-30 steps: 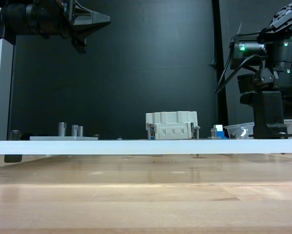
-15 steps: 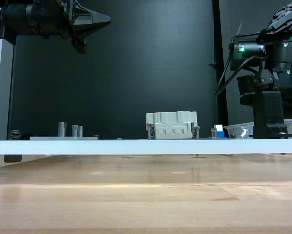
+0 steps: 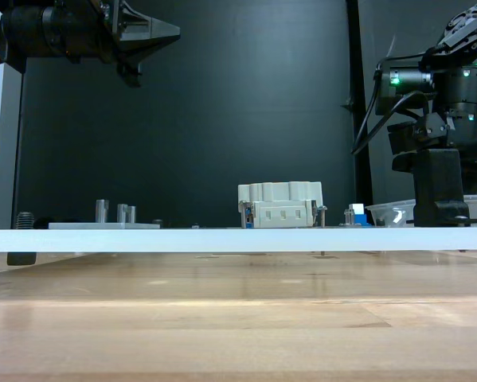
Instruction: Pick the 16mm bar and install on taskboard
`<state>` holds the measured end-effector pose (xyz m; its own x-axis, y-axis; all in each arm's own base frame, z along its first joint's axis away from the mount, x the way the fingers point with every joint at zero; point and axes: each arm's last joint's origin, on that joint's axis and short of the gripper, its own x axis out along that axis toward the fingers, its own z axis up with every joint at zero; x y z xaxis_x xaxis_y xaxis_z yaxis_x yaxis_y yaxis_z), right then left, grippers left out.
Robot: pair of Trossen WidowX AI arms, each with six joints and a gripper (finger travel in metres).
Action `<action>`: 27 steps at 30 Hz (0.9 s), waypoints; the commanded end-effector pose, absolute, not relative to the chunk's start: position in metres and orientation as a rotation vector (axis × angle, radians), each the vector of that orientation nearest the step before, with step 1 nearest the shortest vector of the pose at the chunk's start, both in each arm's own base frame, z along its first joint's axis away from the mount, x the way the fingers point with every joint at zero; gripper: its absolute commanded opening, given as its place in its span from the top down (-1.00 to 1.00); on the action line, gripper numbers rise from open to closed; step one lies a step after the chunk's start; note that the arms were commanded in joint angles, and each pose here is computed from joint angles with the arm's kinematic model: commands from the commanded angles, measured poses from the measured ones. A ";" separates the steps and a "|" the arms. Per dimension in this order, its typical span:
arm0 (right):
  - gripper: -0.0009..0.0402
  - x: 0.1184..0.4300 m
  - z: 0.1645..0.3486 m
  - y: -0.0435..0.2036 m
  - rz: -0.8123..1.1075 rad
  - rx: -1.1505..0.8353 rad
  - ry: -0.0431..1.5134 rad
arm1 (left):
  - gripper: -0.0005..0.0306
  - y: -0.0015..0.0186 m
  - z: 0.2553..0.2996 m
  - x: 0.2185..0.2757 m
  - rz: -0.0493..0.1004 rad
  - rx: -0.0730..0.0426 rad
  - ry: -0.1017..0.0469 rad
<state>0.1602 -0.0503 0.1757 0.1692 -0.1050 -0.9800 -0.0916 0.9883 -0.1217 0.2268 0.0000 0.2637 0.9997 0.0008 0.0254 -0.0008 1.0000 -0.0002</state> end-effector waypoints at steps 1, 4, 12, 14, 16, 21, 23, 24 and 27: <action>0.62 0.160 0.176 -0.050 -0.010 -0.166 1.404 | 0.97 0.0000 0.2639 0.2268 0.000 0.000 -0.026; 0.69 0.160 0.176 -0.050 -0.010 -0.166 1.404 | 0.97 0.0000 0.2639 0.2268 0.000 0.000 -0.026; 0.88 0.160 0.177 -0.050 -0.011 -0.167 1.402 | 0.97 0.0000 0.2639 0.2268 0.000 0.000 -0.026; 0.92 0.161 0.179 -0.050 -0.011 -0.167 1.402 | 0.96 0.0001 0.2639 0.2268 0.001 0.000 -0.026; 0.95 0.161 0.184 -0.051 -0.010 -0.164 1.407 | 0.96 0.0000 0.2639 0.2268 0.000 0.000 -0.026; 0.94 0.164 0.203 -0.051 -0.012 -0.150 1.427 | 0.97 0.0001 0.2639 0.2268 0.001 0.000 -0.026; 0.95 0.164 0.213 -0.051 -0.028 -0.125 1.435 | 0.96 0.0000 0.2639 0.2268 0.000 0.000 -0.026; 0.95 0.165 0.218 -0.050 -0.037 -0.112 1.439 | 0.96 0.0000 0.2639 0.2268 0.000 0.000 -0.026; 0.95 0.167 0.232 -0.048 -0.079 -0.058 1.442 | 0.96 0.0000 0.2639 0.2268 0.000 0.000 -0.026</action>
<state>0.1661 -0.0492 0.2266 0.1301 -0.0918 -0.9872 -0.0074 0.9956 -0.0936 0.2268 0.0000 0.2637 0.9997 0.0004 0.0250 -0.0004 1.0000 -0.0002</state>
